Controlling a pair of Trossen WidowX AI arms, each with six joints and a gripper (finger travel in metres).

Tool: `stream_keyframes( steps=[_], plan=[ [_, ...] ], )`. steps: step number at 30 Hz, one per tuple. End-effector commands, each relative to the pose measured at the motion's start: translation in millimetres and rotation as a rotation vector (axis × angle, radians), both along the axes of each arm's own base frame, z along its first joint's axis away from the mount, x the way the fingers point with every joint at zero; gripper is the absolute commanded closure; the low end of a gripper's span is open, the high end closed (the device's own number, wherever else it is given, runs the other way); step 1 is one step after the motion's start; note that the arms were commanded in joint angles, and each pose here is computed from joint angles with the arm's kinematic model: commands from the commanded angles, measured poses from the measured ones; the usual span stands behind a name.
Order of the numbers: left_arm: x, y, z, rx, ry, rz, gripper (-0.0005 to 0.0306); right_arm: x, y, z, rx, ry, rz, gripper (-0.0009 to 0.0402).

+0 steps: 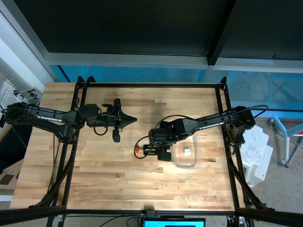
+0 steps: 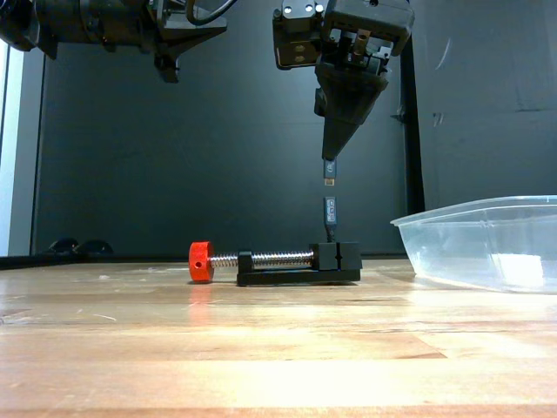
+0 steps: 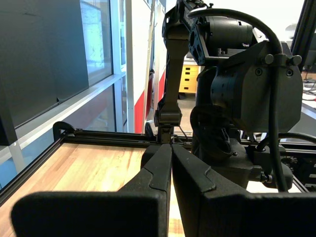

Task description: Pick the usb-c connector and install on the hub

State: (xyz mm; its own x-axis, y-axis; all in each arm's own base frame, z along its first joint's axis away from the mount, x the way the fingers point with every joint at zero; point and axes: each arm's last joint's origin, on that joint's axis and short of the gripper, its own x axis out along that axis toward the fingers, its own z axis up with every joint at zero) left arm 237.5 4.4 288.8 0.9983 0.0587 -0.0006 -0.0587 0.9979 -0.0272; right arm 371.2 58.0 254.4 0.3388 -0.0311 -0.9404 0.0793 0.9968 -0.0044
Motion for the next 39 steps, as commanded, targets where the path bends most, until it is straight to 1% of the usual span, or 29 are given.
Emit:
stream_keyframes(
  steps=[1, 4, 29, 39],
  plan=[
    [0.0, 0.1, 0.1, 0.0, 0.0, 0.0, 0.03, 2.5, 0.6, -4.7, 0.001, 0.007, 0.001, 0.0393],
    [0.0, 0.0, 0.1, 0.0, 0.0, 0.0, 0.03, 4.0, 0.9, -7.0, 0.001, 0.009, 0.004, 0.0393],
    [0.0, 0.1, 0.1, 0.0, 0.0, 0.0, 0.03, 4.1, 0.9, -7.2, 0.002, 0.009, 0.0, 0.0393],
    [0.0, 0.1, 0.1, 0.0, 0.0, 0.0, 0.03, 4.0, 0.9, -13.6, 0.003, 0.026, 0.001, 0.0393]
  ],
)
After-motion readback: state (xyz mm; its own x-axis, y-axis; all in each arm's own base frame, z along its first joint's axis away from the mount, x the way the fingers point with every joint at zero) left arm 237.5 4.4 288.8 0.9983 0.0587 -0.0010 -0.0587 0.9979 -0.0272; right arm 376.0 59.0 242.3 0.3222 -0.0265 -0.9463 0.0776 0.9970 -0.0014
